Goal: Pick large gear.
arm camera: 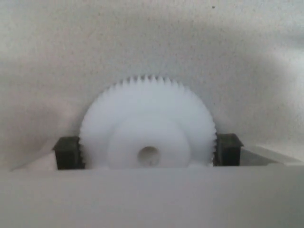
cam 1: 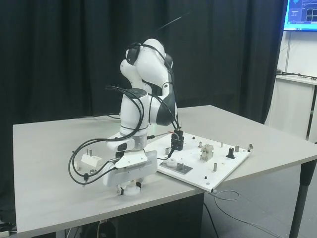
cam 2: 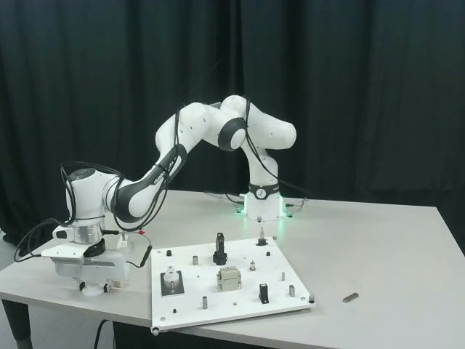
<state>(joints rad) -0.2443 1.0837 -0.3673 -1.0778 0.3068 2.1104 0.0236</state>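
The white arm (cam 2: 182, 149) reaches low to the lower left of the second room view, wrist level, gripper (cam 2: 94, 289) down at the counter (cam 2: 378, 247). Its jaws clasp the large gear (arm camera: 148, 126) by its toothed rim, flat near the counter's front edge. The white board (cam 2: 225, 280) sits just beside; bare counter spreads behind.

Large gear (arm camera: 148, 128): white, toothed, raised hub with centre hole, flat on grey table.
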